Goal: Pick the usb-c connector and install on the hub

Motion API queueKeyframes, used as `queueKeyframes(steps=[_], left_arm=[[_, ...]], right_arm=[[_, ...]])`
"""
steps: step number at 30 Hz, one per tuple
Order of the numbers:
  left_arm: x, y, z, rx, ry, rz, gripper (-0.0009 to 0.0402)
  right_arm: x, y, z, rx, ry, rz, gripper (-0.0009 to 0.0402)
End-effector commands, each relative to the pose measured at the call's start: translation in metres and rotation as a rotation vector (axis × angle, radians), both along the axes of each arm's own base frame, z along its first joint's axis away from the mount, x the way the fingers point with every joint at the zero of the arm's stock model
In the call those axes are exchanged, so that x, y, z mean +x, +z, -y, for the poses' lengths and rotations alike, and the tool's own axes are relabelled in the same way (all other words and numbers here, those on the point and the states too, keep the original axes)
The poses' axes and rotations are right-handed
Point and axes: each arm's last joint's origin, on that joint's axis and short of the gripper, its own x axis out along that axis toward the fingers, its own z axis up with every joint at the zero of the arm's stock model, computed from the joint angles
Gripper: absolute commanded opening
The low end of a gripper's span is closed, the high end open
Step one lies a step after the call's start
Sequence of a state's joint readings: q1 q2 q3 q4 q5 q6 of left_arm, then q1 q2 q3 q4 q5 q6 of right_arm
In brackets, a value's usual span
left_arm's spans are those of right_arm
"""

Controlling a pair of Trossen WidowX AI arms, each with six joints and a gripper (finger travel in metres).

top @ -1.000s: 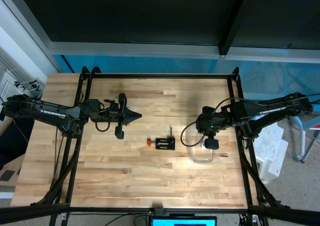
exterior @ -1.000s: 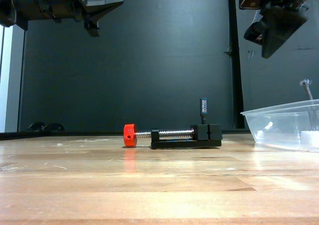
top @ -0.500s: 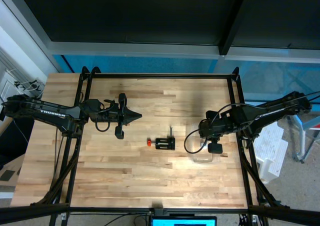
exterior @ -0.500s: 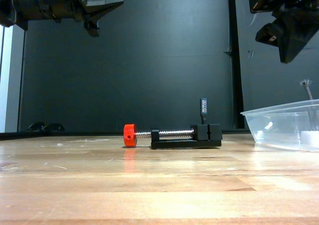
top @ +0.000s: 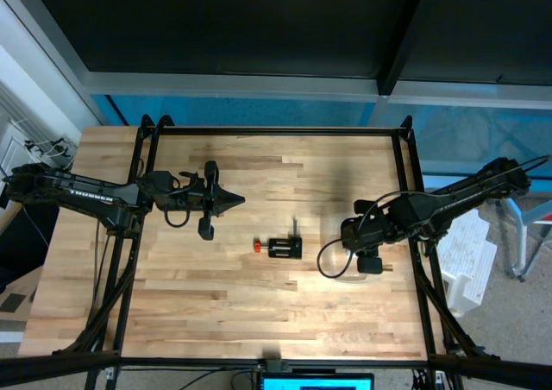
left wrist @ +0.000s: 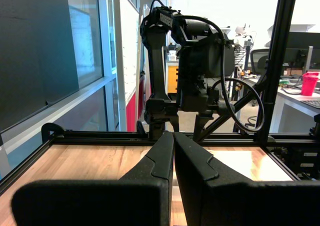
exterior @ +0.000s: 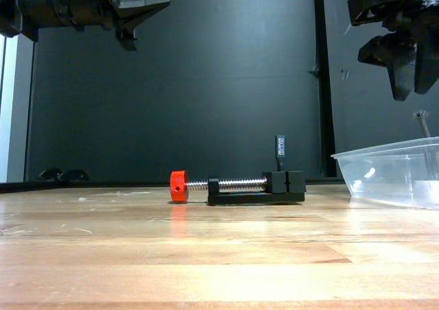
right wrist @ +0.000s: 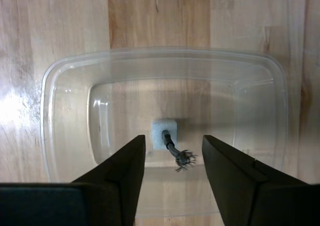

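Pick not yet made: the usb-c connector (right wrist: pixel 163 132), a whitish piece with a short frayed lead, lies untouched on the floor of the clear tray (right wrist: pixel 47 101). The right gripper (right wrist: pixel 173 142) hangs above it, fingers spread to either side, well above the tray rim in the low view. The hub (top: pixel 283 248) sits mid-worktop (top: pixel 216 312), well apart from the tray, nothing plugged in. The left gripper (left wrist: pixel 173 138) is parked high on its side, fingers pressed together, empty. Left to do: descend, grasp, carry, insert. Writing: left arm (top: pixel 73 198) reads TROSSEN; the label on the hub's upright tab is unreadable.
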State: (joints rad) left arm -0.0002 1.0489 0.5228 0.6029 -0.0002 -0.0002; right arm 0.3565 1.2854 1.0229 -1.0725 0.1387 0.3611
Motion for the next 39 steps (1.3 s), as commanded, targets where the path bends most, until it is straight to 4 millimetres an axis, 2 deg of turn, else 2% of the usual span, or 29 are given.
queueKeyframes(steps=[1,23,39], left_arm=[[0.0,0.0,0.0,0.0,0.0,0.0,0.0],[0.0,0.0,0.0,0.0,0.0,0.0,0.0],[0.0,0.0,0.0,0.0,0.0,0.0,0.0]], right_arm=[[0.002,-0.004,-0.004,-0.01,0.026,-0.016,0.0182],[0.013,-0.026,-0.021,-0.027,0.071,-0.061,0.019],[0.013,-0.036,-0.025,-0.032,0.086,-0.072,0.019]])
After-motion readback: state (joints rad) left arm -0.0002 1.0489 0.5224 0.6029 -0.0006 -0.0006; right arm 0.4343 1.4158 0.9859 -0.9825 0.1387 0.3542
